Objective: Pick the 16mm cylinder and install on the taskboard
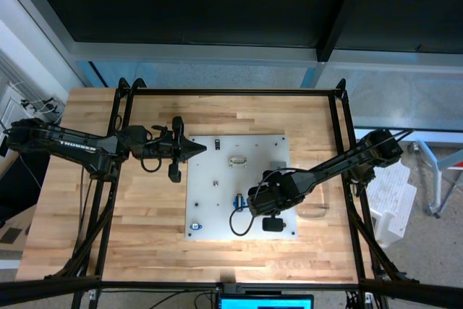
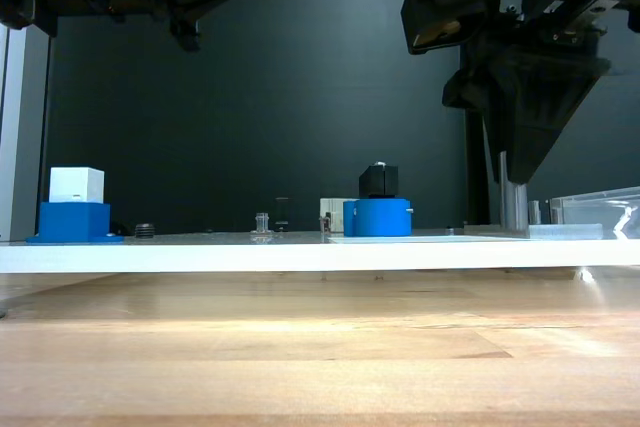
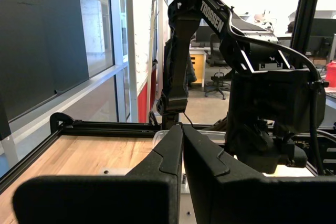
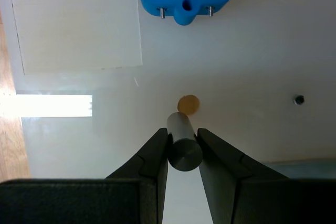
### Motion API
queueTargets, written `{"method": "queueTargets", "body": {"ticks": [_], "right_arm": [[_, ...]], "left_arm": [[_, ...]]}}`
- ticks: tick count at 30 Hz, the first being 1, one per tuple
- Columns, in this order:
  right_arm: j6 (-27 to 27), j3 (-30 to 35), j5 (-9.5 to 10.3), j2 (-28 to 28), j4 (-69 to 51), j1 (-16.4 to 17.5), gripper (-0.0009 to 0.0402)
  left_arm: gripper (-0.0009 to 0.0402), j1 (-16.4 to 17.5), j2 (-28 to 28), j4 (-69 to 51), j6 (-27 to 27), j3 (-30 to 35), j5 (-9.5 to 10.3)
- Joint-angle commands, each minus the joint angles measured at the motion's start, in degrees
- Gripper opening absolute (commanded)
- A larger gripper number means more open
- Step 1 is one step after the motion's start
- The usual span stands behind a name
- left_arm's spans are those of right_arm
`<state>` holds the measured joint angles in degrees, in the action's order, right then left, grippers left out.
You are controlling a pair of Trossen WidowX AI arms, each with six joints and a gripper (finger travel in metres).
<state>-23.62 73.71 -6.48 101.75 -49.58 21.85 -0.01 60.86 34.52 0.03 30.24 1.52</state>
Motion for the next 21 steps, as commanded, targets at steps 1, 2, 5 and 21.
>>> {"method": "queueTargets", "body": {"ticks": [1,2,5,21], "right_arm": [[0.11,-0.09,-0.04,0.33,0.26,0.04,0.0012],[0.11,-0.09,-0.02,0.39,0.39,0.02,0.0012],[0.13,-0.09,-0.02,0.74,0.66,0.04,0.0012],[0.11,-0.09,-0.02,0.9,0.87,0.02,0.0012]], "left_arm": [[0.0,0.02,0.0,0.02,0.0,0.02,0.0],[0.0,0.02,0.0,0.0,0.0,0.02,0.0],[0.0,0.02,0.0,0.02,-0.02,0.02,0.0],[0.0,0.02,0.0,0.02,0.0,0.02,-0.02]]}}
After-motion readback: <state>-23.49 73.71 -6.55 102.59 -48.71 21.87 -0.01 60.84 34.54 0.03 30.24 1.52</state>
